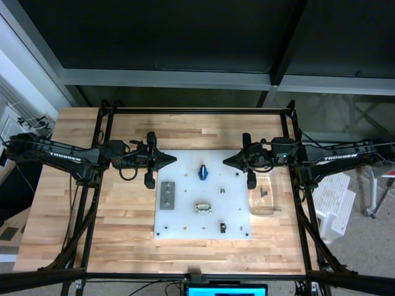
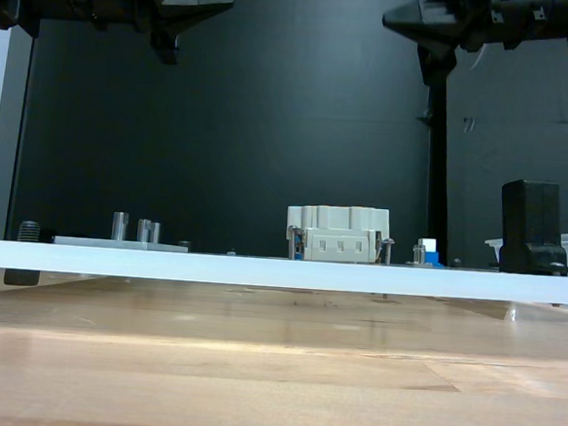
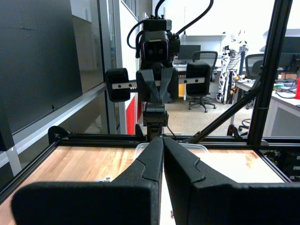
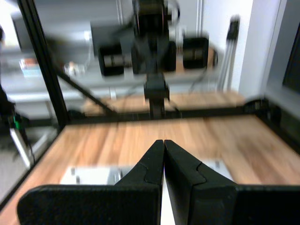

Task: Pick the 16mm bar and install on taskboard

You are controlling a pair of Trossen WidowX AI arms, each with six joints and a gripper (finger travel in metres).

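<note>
High view, left gripper, right gripper closed above taskboard, clear tray beside

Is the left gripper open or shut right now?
Shut. The left gripper hangs above the board, jaws meeting, empty. The right gripper is shut too, opposite. Cannot tell where the bar is.

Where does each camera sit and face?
High: above near edge, down onto task board; left gripper, right gripper shut above its far end.
Low: table height, level along board; gripper tips overhead.
Left wrist: along left gripper, facing right arm.
Right wrist: along right gripper, facing left arm.
High and low share connector.
16mm bar: cannot tell.
</note>
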